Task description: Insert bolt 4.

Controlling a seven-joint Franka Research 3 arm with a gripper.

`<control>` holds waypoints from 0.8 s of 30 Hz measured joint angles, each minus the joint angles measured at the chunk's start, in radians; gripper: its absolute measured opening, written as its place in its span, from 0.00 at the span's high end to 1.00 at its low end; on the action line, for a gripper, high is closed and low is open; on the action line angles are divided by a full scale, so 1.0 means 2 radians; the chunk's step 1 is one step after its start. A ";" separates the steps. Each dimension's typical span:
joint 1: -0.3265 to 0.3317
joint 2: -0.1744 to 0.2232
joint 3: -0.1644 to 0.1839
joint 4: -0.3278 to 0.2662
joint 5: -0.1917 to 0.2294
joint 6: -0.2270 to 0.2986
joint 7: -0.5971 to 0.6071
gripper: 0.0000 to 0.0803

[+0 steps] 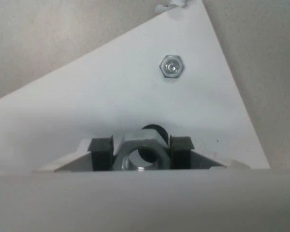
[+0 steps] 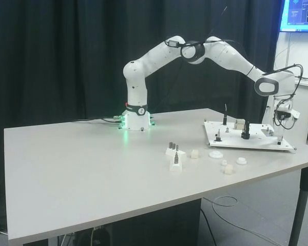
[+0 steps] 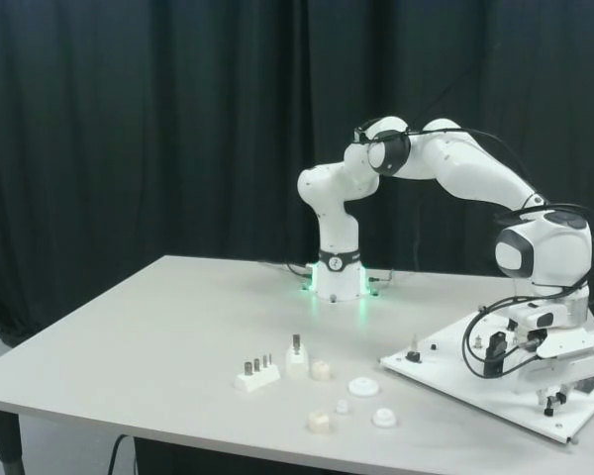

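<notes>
In the wrist view my gripper [image 1: 141, 155] is shut on a grey hex-headed bolt [image 1: 140, 158], with one black finger [image 1: 101, 152] on each side of the head. It hangs just above the white assembly plate [image 1: 101, 96]. A black round hole [image 1: 155, 130] shows in the plate right behind the bolt head. A second hex bolt [image 1: 171, 66] sits seated in the plate farther off. From the room views, the gripper [image 2: 280, 134] [image 3: 552, 399] is low over the plate's [image 2: 246, 142] [image 3: 453, 381] far right corner.
White holders with upright bolts [image 2: 173, 151] [image 3: 256, 374] and small white round parts [image 2: 215, 154] [image 3: 362, 386] lie on the grey table beside the plate. Black posts and fixtures [image 2: 245, 130] stand on the plate. The arm's base [image 2: 135, 119] glows green.
</notes>
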 joint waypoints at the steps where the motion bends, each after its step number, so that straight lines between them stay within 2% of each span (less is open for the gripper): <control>1: 0.000 0.000 0.000 0.000 0.000 0.000 0.000 0.69; 24: 0.000 0.005 -0.004 0.004 0.000 -0.001 0.003 0.69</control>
